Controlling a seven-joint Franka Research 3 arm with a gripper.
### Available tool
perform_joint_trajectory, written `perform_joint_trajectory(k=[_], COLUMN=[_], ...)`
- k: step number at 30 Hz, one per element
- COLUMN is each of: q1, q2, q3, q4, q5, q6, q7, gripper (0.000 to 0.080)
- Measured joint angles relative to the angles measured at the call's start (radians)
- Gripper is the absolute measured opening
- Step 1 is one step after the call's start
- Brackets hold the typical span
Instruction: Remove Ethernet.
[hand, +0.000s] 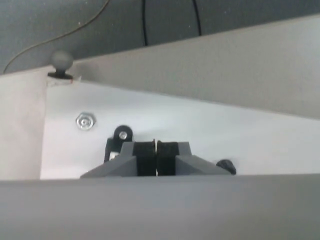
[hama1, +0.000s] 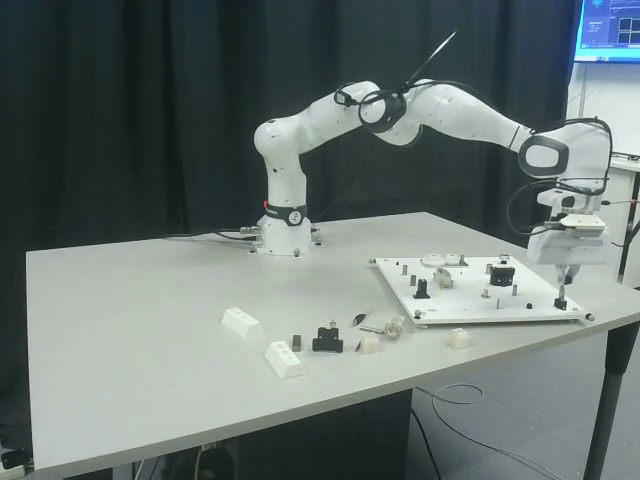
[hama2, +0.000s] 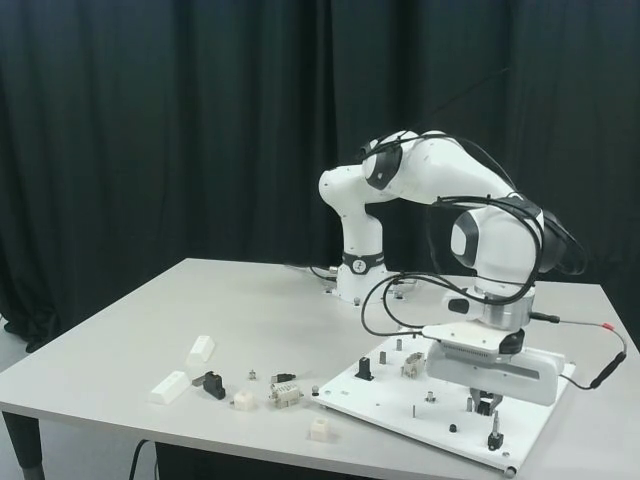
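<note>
While above white board, pincer fingers touch.

A robotics lab: black curtains behind a grey table bearing a white arm.

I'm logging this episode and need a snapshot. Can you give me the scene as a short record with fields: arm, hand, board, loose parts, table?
arm: white Franka arm, reaching out over the board's far corner
hand: hand shut, fingers pointing down above the white board
board: lies flat near one table edge, small black and grey fittings standing on it
loose parts: two white blocks, a black part, small connectors beside the board
table: grey table
</note>
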Motion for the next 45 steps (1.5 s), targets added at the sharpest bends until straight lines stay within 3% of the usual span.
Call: perform_joint_trajectory(k=[12,25,26,28,29,33,34,42,43,45], q1=[0.006,0.016,0.016,0.017,0.018,0.020,0.020,0.022,0.023,0.025], q2=[-0.025,-0.030,-0.030,-0.030,-0.030,-0.030,-0.030,-0.024,-0.023,-0.020], q3=[0.000,0.003,0.003,0.003,0.003,0.003,0.003,0.005,0.005,0.005], q4=[0.000,0.001,0.000,0.000,0.000,0.000,0.000,-0.005,-0.007,-0.010], q5=[0.013,0.021,0.021,0.021,0.021,0.019,0.019,0.019,0.019,0.019], q6=[-0.039,-0.048,-0.048,-0.049,-0.049,-0.049,-0.049,-0.047,-0.047,-0.045], q7=[0.000,0.004,0.005,0.005,0.005,0.005,0.007,0.028,0.028,0.028], gripper=[0.0001,0.0001,0.0099,0.0099,0.0392,0.0392,0.0713,0.0713,0.0795,0.0795])
